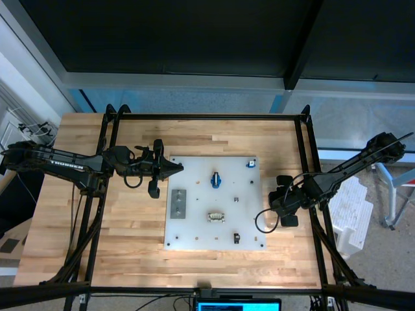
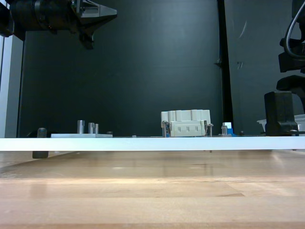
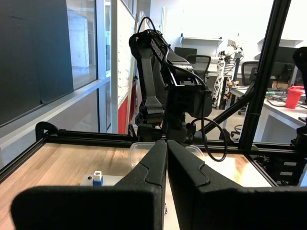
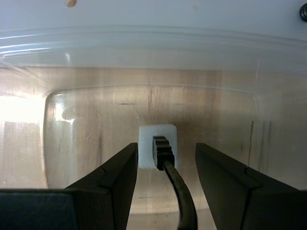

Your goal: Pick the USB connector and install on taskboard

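We see the right gripper (image 4: 166,146) low inside the clear plastic tray (image 4: 96,43), which sits on the wooden table (image 1: 97,194) just beside the right edge of the taskboard (image 1: 194,240). Its two matt black fingers (image 4: 120,167) are spread wide, one on each side of the USB connector (image 4: 162,148), and neither touches the plug. The connector is a small, dark, rectangular plug standing in a small white square block (image 4: 146,143). A round black cable (image 4: 181,196) runs from it back between the fingers. One finger lies close alongside the block; we cannot tell whether they touch. The tray is glossy with rounded corners, and the wood grain shows through its floor.

The left gripper (image 3: 166,143) hangs high over the far left corner of the taskboard. Its fingers are pressed together into a smooth black wedge with only a thin seam between them.

The taskboard is a flat white square plate. It carries a grey rectangular block (image 1: 177,203) with short metal pegs, a blue knob (image 1: 216,180) and a pale multi-pin socket (image 2: 186,123).
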Robot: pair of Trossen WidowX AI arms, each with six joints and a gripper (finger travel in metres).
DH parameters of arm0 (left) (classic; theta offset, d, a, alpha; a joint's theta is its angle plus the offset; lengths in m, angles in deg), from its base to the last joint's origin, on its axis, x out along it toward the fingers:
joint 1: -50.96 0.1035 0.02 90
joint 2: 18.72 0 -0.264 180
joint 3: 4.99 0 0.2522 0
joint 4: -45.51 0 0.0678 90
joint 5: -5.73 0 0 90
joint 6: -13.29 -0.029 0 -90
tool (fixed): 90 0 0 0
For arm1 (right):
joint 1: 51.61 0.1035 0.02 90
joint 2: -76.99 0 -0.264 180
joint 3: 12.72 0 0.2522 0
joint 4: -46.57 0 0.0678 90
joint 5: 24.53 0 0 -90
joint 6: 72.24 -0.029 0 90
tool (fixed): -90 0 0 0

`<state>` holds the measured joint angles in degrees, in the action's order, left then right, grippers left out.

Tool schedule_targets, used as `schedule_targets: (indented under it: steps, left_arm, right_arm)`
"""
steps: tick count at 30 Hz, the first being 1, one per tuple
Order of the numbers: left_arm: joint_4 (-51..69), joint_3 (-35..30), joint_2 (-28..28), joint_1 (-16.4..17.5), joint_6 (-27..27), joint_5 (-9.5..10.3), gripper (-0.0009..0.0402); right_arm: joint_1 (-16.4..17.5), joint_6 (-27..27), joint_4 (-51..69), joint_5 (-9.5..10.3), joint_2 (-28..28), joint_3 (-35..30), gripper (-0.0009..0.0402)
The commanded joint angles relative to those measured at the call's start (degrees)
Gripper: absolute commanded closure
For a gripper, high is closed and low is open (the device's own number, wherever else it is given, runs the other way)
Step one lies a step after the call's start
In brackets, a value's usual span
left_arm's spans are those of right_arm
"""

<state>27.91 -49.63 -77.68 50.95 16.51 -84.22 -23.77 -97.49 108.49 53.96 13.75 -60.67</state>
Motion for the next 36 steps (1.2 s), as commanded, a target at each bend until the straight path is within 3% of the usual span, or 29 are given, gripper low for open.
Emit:
schedule_targets:
  steps: [1, 13, 36]
  left_arm:
    - [0.0, 0.0, 0.0, 0.0, 0.0, -0.02, 0.0393]
    - [0.0, 0.0, 0.0, 0.0, 0.0, 0.0, 0.0393]
    - [0.0, 0.0, 0.0, 0.02, 0.0, -0.02, 0.0393]
  right_arm:
    - [0.0, 0.0, 0.17, -0.07, 0.13, -0.35, 0.0229]
    - [-0.07, -0.46, 0.31, -0.02, 0.13, -0.33, 0.0236]
    - [-0.04, -0.44, 0.31, 0.63, 0.13, -0.09, 0.0386]
